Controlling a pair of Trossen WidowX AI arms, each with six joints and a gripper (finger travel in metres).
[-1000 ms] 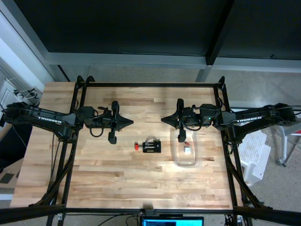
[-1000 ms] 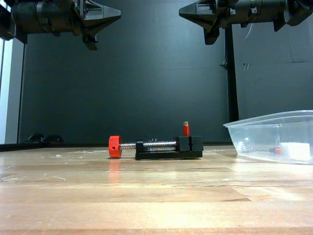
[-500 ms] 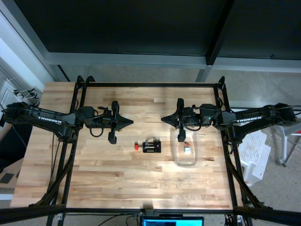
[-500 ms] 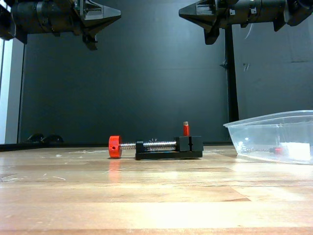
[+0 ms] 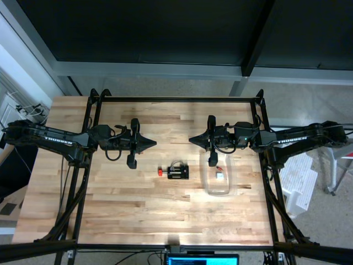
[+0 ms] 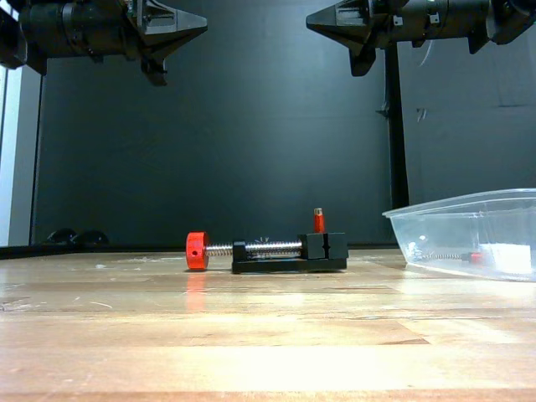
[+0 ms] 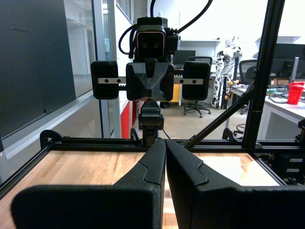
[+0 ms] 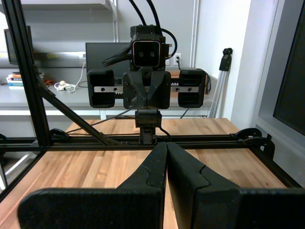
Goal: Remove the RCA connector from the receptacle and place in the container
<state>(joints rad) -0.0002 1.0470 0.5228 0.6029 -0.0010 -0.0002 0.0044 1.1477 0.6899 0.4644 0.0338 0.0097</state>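
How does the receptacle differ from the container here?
The receptacle is small, black and opaque; the container is larger and clear. The receptacle holds the RCA connector upright; the container holds a pale chip. Both sit on the table; the left end effector and right end effector hang shut above it, facing each other.

Low view: container (image 6: 469,219) cut off right of the receptacle (image 6: 289,249); above it, left end effector (image 6: 201,29) and right end effector (image 6: 311,21) partly cropped.

white "trossen" brand lettering along the left arm (image 5: 55,140) and along the right arm (image 5: 290,141)
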